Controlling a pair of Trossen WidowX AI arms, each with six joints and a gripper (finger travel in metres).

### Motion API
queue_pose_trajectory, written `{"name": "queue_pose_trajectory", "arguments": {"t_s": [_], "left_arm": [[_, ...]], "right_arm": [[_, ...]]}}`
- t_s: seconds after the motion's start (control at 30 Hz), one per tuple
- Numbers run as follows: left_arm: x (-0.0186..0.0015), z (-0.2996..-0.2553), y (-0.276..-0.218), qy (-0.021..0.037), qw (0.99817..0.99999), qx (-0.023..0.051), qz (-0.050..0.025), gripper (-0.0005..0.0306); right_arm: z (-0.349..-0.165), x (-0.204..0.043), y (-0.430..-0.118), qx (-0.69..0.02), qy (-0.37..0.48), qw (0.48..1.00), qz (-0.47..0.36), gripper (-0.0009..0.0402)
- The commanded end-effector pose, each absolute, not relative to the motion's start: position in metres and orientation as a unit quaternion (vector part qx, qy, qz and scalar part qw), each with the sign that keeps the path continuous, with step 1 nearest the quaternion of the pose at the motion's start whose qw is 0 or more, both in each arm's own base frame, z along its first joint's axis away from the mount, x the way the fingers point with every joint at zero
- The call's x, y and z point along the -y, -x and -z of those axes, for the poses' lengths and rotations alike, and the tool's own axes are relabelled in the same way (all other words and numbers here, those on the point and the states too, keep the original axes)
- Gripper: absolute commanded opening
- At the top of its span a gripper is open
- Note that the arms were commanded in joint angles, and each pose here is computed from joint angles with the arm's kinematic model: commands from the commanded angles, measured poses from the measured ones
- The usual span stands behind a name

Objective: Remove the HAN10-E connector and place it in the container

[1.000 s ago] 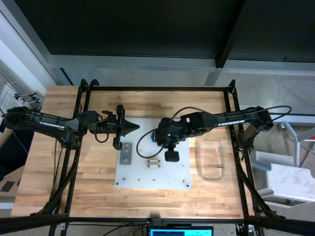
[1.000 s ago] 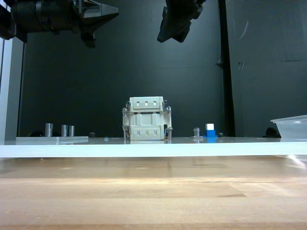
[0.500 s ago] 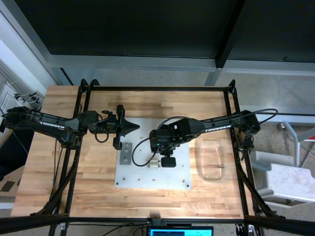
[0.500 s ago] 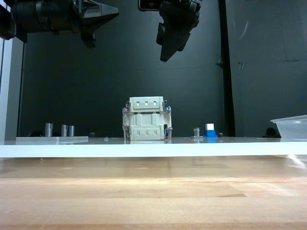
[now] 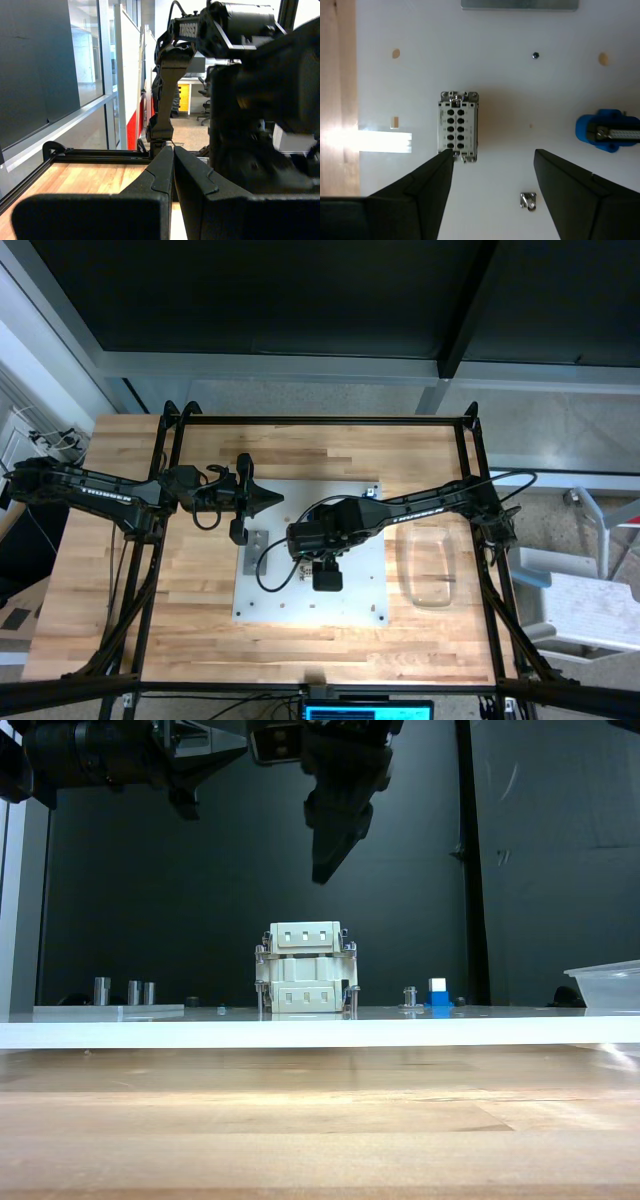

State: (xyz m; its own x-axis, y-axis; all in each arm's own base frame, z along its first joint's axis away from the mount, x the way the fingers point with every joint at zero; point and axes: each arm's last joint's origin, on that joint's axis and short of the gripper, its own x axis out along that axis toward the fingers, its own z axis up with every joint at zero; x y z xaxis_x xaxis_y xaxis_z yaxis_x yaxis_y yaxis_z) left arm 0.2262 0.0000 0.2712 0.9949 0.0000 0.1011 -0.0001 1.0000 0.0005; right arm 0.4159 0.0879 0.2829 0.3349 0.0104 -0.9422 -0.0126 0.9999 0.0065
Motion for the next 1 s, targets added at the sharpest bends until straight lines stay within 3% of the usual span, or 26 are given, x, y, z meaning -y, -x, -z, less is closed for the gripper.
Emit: {"name": "queue_pose_trajectory", "arguments": {"t_s": [0.03,0.33,0.73,0.93,1.0], "left_arm": [[0.0,-0.2712,-0.2263,-0.0003,0.99873,0.0504,-0.0002,0.0],[0.0,-0.2711,-0.2263,-0.0003,0.99875,0.05,-0.0002,0.0],[0.0,-0.2712,-0.2263,-0.0003,0.99872,0.0506,-0.0002,0.0],[0.0,-0.2702,-0.2264,-0.0003,0.99897,0.0455,0.0,0.0],[0.0,-0.2691,-0.2265,-0.0003,0.99921,0.0398,-0.0002,0.0]], "right_arm": [[-0.275,-0.091,-0.42,-0.582,-0.004,0.813,-0.003,0.0249],[-0.253,-0.101,-0.429,-0.592,-0.016,0.806,0.005,0.0252],[-0.24,-0.109,-0.436,-0.59,-0.022,0.807,0.005,0.0252],[-0.23,-0.112,-0.439,-0.597,-0.021,0.802,0.002,0.0251],[-0.228,-0.113,-0.44,-0.599,-0.02,0.801,0.002,0.0251]]}}
